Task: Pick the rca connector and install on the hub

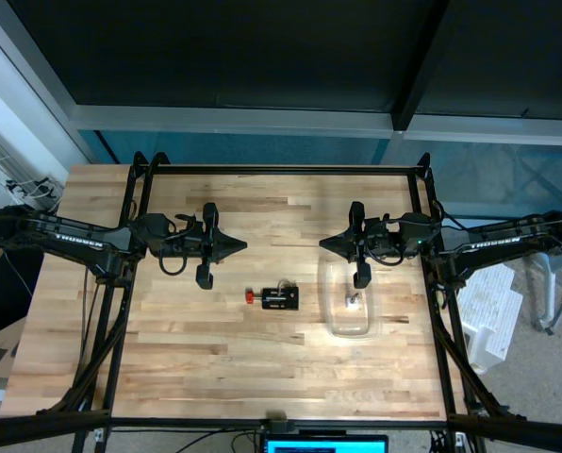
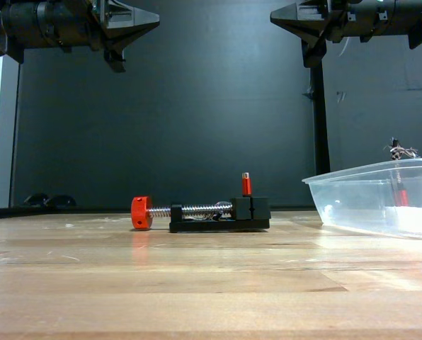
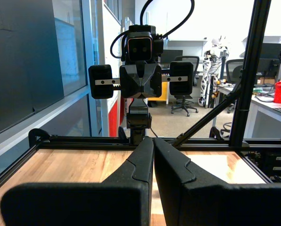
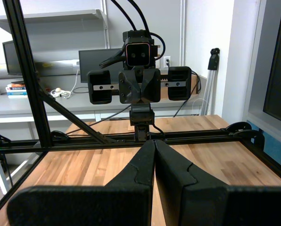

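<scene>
The hub (image 1: 281, 299) is a small black block with a red knob (image 1: 249, 297), lying on the wooden table between the two arms. From table height the hub (image 2: 219, 212) shows a threaded rod and a short red post standing on it. A tiny dark piece, which I take for the rca connector (image 1: 354, 302), lies inside the clear tray (image 1: 336, 326). My left gripper (image 1: 243, 245) hovers high, behind and left of the hub, shut and empty. My right gripper (image 1: 322, 243) hovers high behind the tray, also shut and empty. Each wrist view shows its own fingers (image 3: 145, 160) (image 4: 145, 162) pressed together.
The clear plastic tray (image 2: 381, 205) stands right of the hub. A black frame (image 1: 281, 170) runs around the table's edges, with upright posts at the back corners. A screen (image 1: 325, 444) sits at the near edge.
</scene>
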